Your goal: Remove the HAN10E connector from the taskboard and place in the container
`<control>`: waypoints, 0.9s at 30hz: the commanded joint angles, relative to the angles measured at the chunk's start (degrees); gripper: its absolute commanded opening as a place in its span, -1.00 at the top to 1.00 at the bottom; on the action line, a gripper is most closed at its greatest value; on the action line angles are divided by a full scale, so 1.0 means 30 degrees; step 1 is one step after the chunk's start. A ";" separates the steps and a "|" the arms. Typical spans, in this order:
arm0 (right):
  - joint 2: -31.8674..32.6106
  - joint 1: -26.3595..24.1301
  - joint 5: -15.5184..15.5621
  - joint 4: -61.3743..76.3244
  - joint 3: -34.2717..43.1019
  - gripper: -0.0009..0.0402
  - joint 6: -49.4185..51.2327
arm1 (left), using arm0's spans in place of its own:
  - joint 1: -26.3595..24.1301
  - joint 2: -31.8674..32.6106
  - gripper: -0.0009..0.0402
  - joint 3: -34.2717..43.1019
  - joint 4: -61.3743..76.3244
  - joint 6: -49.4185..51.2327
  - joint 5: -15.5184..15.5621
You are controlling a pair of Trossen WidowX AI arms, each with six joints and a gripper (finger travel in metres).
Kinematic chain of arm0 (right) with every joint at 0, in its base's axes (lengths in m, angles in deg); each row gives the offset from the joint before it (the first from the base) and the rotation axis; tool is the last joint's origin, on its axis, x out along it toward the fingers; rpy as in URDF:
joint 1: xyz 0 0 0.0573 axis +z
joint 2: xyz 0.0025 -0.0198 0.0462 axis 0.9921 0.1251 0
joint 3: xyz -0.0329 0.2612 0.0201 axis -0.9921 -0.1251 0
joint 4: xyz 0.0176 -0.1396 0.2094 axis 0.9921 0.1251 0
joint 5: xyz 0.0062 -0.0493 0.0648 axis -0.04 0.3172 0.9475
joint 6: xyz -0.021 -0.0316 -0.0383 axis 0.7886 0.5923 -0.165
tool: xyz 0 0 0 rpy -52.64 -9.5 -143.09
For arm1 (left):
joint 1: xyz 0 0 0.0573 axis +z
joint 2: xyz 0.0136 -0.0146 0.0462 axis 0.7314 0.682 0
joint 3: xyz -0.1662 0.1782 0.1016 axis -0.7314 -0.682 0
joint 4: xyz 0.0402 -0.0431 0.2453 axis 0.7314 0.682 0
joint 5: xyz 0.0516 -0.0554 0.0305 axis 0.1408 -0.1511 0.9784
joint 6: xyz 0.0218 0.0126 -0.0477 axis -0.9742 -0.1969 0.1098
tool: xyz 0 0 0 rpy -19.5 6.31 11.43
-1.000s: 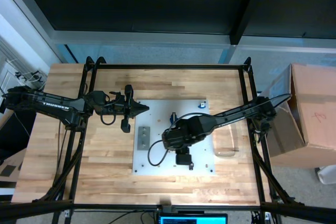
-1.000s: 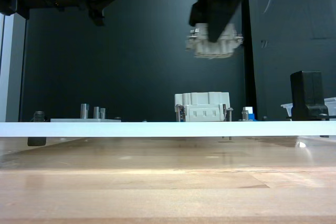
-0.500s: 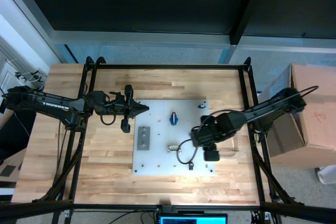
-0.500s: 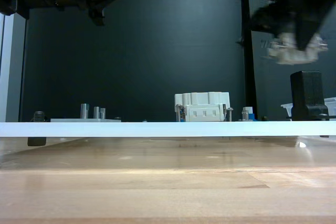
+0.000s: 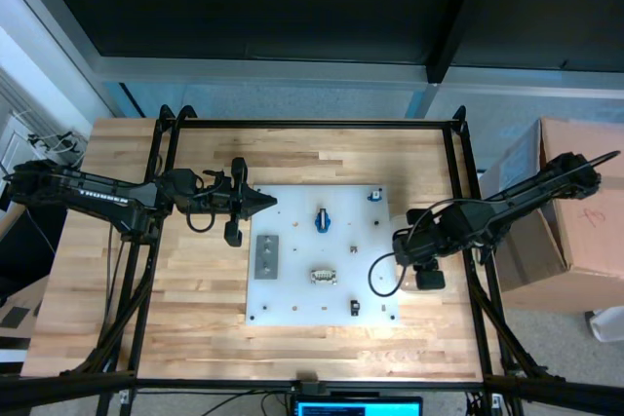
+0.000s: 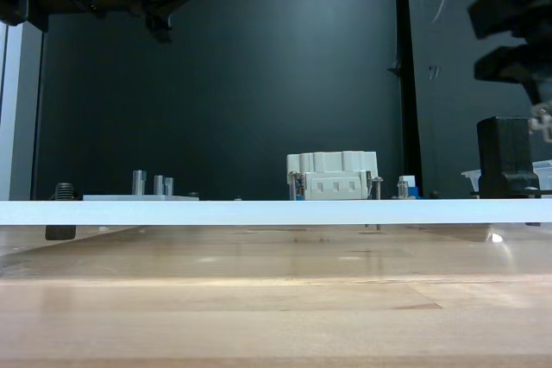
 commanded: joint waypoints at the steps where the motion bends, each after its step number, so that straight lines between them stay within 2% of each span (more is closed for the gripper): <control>1: -0.0525 0.0036 0.0000 -0.0656 -0.1275 0.88 -0.0313 | 0.0007 0.0007 0.96 0.0007 0.0000 0.0000 0.0000; 9: -0.0772 0.0095 0.0015 -0.3745 -0.4386 0.88 -0.0845 | 0.0000 0.0000 0.96 0.0007 0.0000 0.0000 0.0000; 16: -0.0772 0.0124 -0.0007 -0.4765 -0.5253 0.84 -0.0845 | 0.0007 0.0007 0.96 0.0007 0.0000 0.0000 0.0000; 19: -0.0772 0.0124 -0.0007 -0.4765 -0.5268 0.69 -0.0845 | 0.0007 0.0007 0.96 0.0007 0.0000 0.0000 -0.0007; 27: -0.0772 0.0124 -0.0007 -0.4779 -0.5355 0.10 -0.0852 | 0.0007 0.0007 0.96 0.0007 0.0000 0.0000 0.0000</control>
